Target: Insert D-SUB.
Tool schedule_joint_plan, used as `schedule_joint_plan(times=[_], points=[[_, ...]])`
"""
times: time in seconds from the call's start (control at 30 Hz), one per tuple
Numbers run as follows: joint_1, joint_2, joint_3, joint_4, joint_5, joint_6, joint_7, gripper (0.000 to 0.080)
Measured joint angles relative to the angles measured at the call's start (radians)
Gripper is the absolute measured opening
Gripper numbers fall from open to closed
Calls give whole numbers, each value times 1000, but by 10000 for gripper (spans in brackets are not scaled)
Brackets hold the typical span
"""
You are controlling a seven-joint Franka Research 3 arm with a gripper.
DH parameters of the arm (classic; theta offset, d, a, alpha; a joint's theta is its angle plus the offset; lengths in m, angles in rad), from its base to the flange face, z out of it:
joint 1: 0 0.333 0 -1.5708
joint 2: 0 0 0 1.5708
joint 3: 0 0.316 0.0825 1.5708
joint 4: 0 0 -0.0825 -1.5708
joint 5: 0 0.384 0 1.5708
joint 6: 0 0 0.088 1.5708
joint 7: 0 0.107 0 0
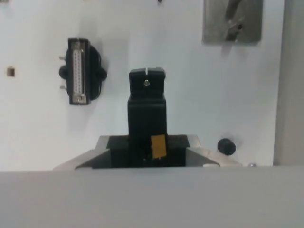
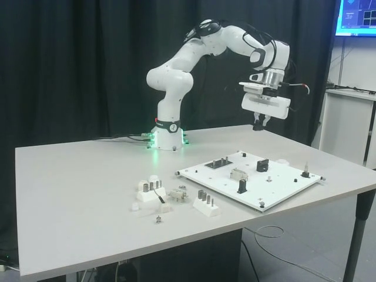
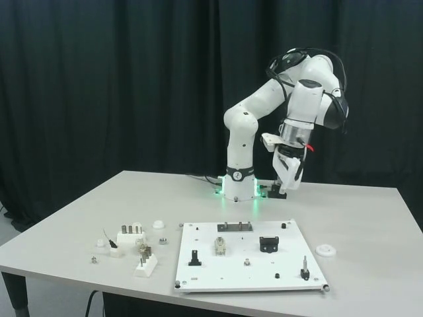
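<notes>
Second room view runs, from its left side, over a grey table [image 3: 59,224] where small white fixture blocks [image 3: 131,238] and loose bits sit near the front edge; what each one is stays too small to tell. Just beside them lies the white board [image 3: 244,261], square to the front edge, with bare table around it. On it stand a black upright post [image 3: 194,257], a small metal part [image 3: 219,246], and the D-SUB socket [image 3: 268,244] in its black mount. A white disc [image 3: 325,250] rests apart on the table. Black curtains close off the room behind. The white arm [image 3: 264,105], green-lit at its base, holds the gripper [image 3: 285,188] high above the board's far edge, well apart from the socket. Its fingers clamp a black D-SUB plug [image 1: 147,109], seen clearly only from the wrist, where the socket [image 1: 79,71] lies off to one side and a grey plate [image 1: 232,21] is cut off.
</notes>
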Motion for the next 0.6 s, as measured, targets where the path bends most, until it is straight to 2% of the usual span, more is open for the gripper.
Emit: schedule_joint_plan(times=[0.27,0.4,0.6], points=[[-16,1,-32,-4,0,6,-24,155],[-33,1,-32,-4,8,21,-32,155],[-61,1,-26,-4,43,49,-66,155]])
